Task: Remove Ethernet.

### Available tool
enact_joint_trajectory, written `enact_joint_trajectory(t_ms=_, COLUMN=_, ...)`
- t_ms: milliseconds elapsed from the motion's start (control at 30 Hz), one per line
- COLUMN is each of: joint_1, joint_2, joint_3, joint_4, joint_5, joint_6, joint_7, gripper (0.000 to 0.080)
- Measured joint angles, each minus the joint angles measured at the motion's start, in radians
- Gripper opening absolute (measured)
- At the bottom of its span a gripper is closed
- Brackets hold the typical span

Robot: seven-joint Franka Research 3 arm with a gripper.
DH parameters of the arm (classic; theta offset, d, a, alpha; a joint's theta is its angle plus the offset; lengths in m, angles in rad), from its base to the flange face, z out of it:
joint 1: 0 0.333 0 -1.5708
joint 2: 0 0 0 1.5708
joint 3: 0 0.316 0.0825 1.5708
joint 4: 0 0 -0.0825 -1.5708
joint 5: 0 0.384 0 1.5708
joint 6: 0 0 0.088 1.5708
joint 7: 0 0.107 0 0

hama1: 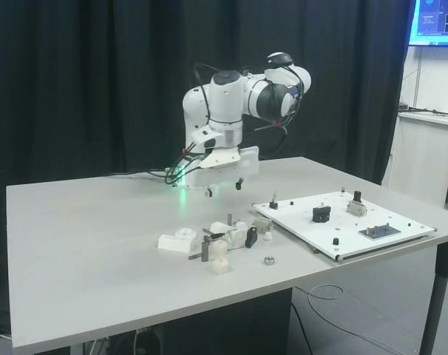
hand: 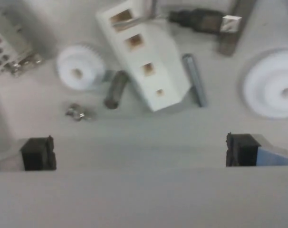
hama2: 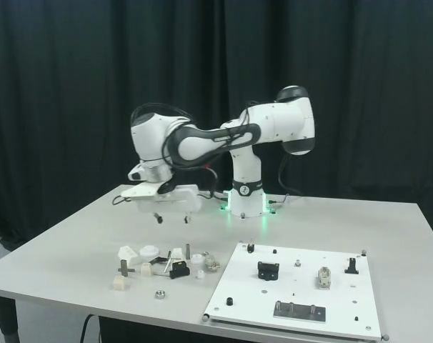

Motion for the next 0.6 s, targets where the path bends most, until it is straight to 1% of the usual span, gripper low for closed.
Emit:
enact_joint_trajectory(t_ms=300, joint_1=0.174, joint_2=-0.013, joint_3=-0.009, joint_4=-0.120, joint_5=0.003, joint_6=0.050, joint_7=0.070, gripper=0.0800)
enact_joint_trajectory(t_ms=467, joint_1=0.265, joint_2=-0.020, joint_3=-0.016, joint_4=-0.172, joint_5=0.012, joint_6=0.079, joint_7=0.108, gripper=0.0800)
enact_joint_trajectory(t_ms=600, joint_1=0.335, joint_2=-0.030, joint_3=-0.021, joint_4=-0.206, joint_5=0.028, joint_6=0.108, joint_7=0.150, gripper=0.0800)
